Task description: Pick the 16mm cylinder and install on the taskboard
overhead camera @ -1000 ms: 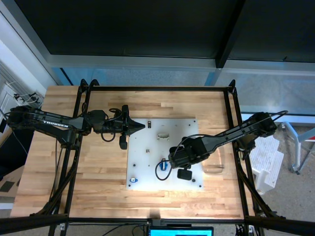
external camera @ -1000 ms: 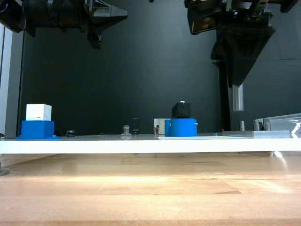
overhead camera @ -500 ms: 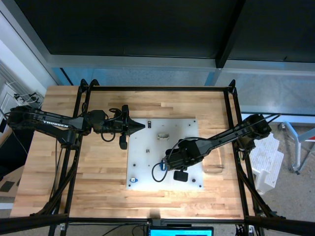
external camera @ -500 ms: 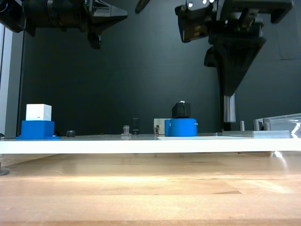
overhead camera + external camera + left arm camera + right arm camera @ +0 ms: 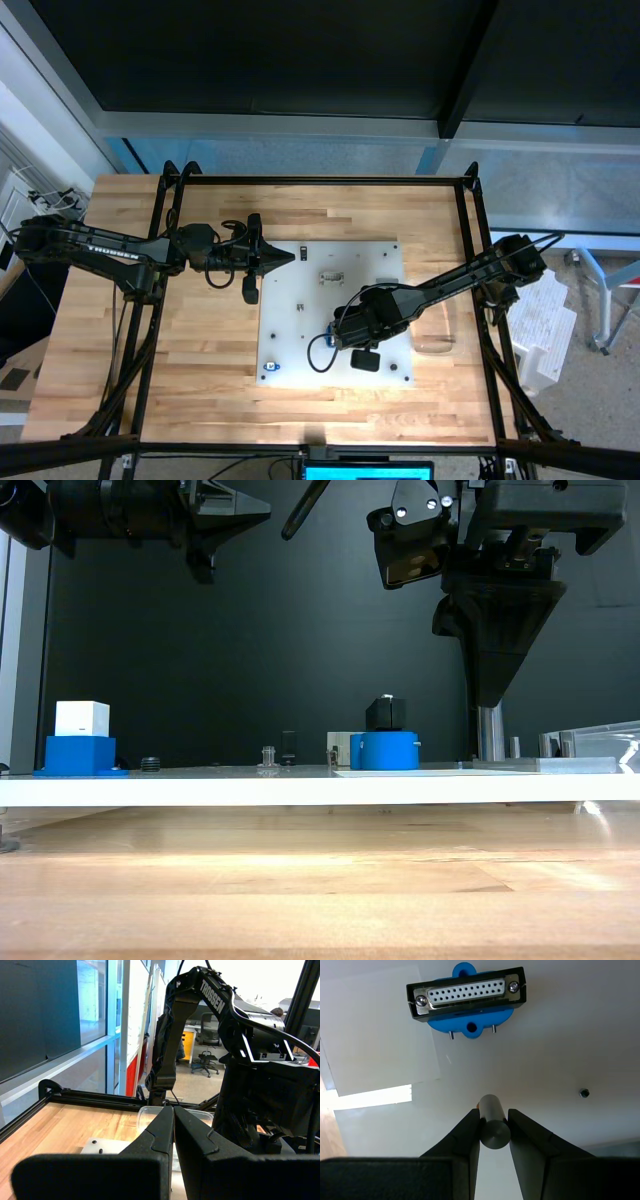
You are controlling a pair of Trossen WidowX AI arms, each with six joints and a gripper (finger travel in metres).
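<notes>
Taskboard (image 5: 290,325) on wood (image 5: 180,360), right gripper (image 5: 493,1116) above holding cylinder (image 5: 494,1130), left gripper (image 5: 173,1112) near.

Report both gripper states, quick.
Left gripper: shut, empty, held up high.
Right gripper: shut on the 16mm cylinder, low over the taskboard.

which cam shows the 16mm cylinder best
Right wrist view: the 16mm cylinder sits clamped in the right gripper over the taskboard. Low view shows its side profile; high view and left wrist view don't show it. Left gripper hangs parked at the board's far-left corner, shut.
</notes>
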